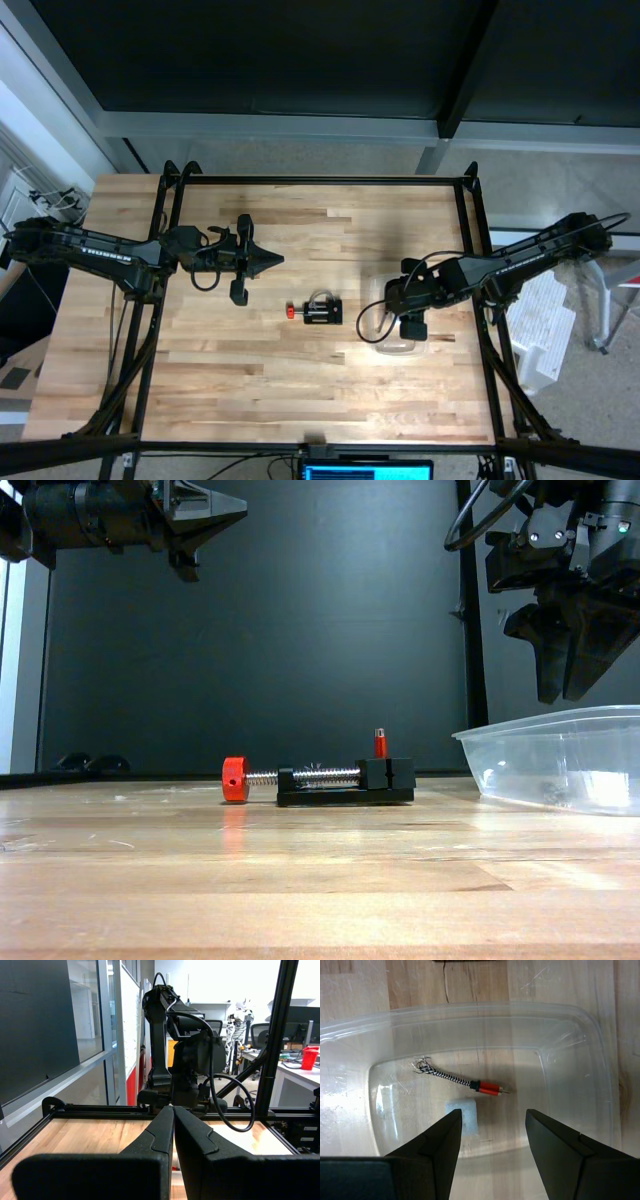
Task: Remove the RCA connector from the receptacle and place in the container
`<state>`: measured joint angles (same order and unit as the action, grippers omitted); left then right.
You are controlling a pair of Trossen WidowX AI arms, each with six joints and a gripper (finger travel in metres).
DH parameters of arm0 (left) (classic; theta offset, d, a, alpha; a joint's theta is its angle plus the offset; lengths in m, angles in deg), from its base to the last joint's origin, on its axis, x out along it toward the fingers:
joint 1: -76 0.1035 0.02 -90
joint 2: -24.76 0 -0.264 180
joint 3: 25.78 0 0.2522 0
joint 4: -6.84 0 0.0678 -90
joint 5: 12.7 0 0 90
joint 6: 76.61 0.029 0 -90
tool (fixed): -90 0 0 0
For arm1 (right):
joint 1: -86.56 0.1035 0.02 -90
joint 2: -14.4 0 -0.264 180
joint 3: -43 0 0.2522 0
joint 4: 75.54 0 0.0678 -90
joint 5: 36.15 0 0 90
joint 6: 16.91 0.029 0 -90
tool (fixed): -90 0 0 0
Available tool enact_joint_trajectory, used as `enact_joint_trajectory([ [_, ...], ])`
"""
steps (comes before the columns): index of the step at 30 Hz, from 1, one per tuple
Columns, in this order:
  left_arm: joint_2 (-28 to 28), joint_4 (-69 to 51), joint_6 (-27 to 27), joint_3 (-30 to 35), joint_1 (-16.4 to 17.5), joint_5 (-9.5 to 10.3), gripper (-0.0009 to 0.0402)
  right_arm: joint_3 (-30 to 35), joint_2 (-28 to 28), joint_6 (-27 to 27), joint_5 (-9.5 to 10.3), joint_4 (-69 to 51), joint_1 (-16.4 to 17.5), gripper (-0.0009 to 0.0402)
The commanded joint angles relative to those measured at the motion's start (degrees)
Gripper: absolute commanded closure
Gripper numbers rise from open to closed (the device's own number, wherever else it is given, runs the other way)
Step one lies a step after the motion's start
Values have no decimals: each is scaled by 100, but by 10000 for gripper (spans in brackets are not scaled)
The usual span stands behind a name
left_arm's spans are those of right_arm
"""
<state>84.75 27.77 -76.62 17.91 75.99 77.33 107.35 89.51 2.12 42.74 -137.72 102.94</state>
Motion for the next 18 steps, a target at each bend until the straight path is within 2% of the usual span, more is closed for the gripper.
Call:
enact_joint_trajectory([
  [1, 0, 2, 0, 2, 0, 0, 393, 37, -48, 2, 15, -24, 2, 213],
  [5, 0, 2, 0, 2, 0, 0, 393, 37, -232, -61, 11, -15, -24, 220],
  [8, 0, 0, 0, 2, 2, 0, 393, 46, -490, -306, 35, 120, -236, 242],
  [12, 0, 2, 0, 2, 2, 0, 393, 168, -791, -649, 326, 389, -581, 288],
  [18, 2, 2, 0, 2, 2, 0, 393, 308, -935, -1191, 640, 1349, -1047, 378],
])
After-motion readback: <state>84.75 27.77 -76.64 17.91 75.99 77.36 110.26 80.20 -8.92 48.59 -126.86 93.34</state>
